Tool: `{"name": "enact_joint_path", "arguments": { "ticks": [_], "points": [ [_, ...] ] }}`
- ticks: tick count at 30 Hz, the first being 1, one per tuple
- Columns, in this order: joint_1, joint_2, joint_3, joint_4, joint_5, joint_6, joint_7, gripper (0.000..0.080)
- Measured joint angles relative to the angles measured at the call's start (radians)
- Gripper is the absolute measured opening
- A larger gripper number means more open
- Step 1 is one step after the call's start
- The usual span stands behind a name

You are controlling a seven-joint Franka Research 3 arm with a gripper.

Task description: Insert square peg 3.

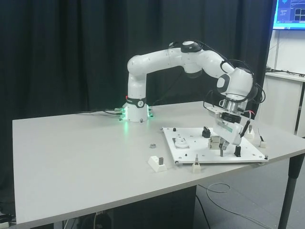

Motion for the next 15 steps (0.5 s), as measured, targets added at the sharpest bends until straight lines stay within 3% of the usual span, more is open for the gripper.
{"name": "enact_joint_path", "arguments": {
  "ticks": [15],
  "points": [
    [0.004,0.000,-0.004,-0.001,-0.003,-0.027,0.004,0.0114]
  ]
}}
